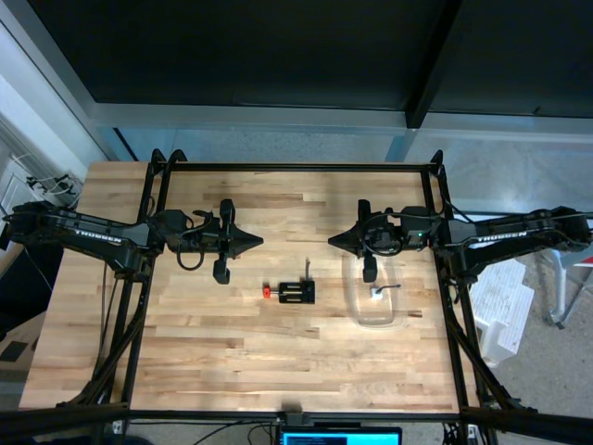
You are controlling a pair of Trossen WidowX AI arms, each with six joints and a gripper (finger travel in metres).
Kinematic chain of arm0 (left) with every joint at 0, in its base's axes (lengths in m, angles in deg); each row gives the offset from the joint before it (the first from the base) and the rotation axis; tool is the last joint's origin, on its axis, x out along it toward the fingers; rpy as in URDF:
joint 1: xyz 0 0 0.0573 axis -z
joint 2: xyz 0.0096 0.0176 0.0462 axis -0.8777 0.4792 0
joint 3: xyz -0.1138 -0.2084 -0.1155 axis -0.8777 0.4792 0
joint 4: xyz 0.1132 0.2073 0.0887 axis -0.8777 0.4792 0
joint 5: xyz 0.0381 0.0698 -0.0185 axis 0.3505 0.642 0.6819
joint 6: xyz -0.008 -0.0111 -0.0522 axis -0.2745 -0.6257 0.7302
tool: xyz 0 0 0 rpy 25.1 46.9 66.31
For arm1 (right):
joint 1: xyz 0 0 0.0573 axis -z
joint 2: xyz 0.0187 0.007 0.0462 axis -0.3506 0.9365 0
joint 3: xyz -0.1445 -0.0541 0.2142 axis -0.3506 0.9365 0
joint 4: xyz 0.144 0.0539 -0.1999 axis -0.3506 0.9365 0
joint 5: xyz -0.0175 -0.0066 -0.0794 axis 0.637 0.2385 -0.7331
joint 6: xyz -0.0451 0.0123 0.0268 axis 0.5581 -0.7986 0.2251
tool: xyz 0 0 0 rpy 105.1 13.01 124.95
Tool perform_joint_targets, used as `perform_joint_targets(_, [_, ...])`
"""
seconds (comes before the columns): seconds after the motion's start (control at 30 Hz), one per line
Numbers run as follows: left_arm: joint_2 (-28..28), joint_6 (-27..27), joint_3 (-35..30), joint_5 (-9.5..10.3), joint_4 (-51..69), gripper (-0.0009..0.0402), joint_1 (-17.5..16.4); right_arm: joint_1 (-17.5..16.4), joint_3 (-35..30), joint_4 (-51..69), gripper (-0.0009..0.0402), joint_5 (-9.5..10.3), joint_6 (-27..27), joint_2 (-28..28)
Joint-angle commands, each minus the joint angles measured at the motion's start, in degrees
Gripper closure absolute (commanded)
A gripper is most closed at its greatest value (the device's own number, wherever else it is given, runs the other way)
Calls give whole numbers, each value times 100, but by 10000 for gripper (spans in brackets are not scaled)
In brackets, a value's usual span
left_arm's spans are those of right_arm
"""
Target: Pick the USB-C connector and install on taskboard
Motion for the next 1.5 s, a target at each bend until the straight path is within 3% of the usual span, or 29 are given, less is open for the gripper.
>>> perform_joint_targets(0.03, [0,0,-2,0,0,393,0,-17,-411,1117,393,138,7,0])
perform_joint_targets(0.23, [0,0,-2,0,-2,393,-2,-98,-885,2734,393,140,9,7])
perform_joint_targets(0.63, [-2,0,-2,0,-2,393,0,-448,-1193,4977,393,131,-315,7])
perform_joint_targets(1.0, [-2,0,-2,0,-2,393,0,-835,-1399,6293,393,125,-562,9])
perform_joint_targets(1.1, [0,0,-2,0,-2,393,0,-1005,-1475,6671,393,39,-643,37])
perform_joint_targets(1.23, [0,0,-2,0,0,393,-2,-1217,-1742,7388,390,-234,-793,179])
perform_joint_targets(1.5, [0,0,-2,0,0,393,-2,-1453,-2205,8052,338,-232,-844,723])
